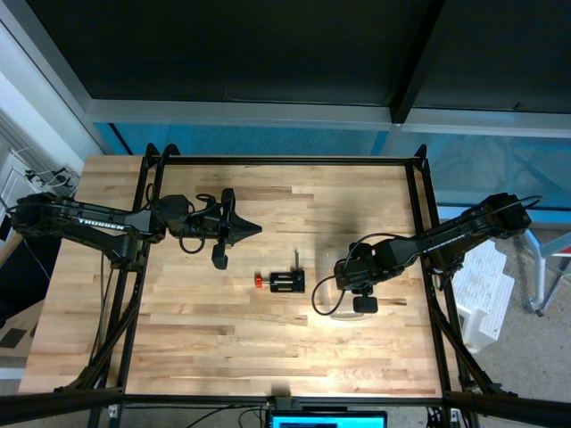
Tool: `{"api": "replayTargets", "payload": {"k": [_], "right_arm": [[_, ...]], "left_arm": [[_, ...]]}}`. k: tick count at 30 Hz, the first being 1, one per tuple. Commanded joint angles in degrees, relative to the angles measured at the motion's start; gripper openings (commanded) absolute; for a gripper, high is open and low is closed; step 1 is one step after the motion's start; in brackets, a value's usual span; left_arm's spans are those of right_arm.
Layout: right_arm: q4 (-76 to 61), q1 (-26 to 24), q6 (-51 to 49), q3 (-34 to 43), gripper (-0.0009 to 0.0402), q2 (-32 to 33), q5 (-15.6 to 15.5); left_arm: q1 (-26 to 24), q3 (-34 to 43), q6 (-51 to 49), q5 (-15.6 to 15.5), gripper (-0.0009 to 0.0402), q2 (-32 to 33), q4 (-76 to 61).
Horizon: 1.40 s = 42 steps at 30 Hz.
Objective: Pick the usb-c connector and install on the hub
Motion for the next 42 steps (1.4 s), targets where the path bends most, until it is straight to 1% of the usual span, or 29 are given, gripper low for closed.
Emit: {"api": "replayTargets", "payload": {"k": [1, 22, 27, 42], "right_arm": [[-0.02, 0.02, 0.02, 0.02, 0.0075, 0.0, 0.0], [-0.13, 0.02, 0.07, 0.02, 0.0075, -0.02, -0.13], [-2.45, 0.02, 0.0, 0.48, 0.0075, -0.13, -0.24], [-4.2, 0.02, 0.04, 0.48, 0.0075, -4.44, -0.24]], "left_arm": [[0.0, 0.0, 0.02, 0.02, 0.0, 0.0, 0.0], [0.02, 0.0, 0.02, 0.02, 0.0, 0.0, 0.0], [0.02, 0.0, 0.02, 0.02, 0.0, 0.0, 0.0], [0.0, 0.0, 0.02, 0.02, 0.0, 0.0, 0.0]]}}
